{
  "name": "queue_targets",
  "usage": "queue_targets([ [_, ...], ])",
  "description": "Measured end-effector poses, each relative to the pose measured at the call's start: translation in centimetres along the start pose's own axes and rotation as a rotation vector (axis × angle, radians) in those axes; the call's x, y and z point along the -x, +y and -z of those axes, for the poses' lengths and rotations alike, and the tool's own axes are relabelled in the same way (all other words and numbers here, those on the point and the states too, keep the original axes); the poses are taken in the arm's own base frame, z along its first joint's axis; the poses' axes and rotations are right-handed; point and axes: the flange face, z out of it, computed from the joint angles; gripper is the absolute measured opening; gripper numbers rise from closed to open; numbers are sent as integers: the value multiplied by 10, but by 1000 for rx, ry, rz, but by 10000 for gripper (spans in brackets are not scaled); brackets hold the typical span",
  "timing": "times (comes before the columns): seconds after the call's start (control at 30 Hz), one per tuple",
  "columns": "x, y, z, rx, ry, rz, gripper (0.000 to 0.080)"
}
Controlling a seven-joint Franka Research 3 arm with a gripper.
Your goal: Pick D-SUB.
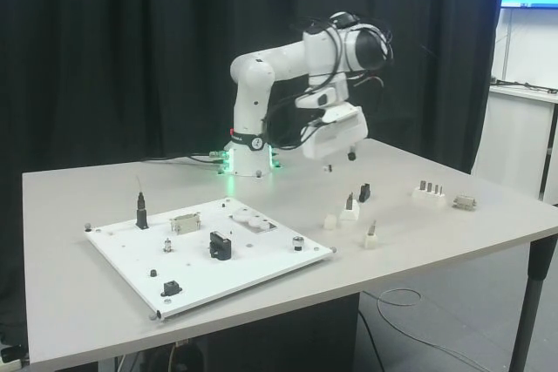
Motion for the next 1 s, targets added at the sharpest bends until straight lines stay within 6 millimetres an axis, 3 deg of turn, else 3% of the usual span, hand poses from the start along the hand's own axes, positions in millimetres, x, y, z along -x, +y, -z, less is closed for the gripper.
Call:
queue_targets([
  [0.57,63,-79,-32,117,9,142,800],
  [1.0,115,-113,-73,182,-27,184,800],
])
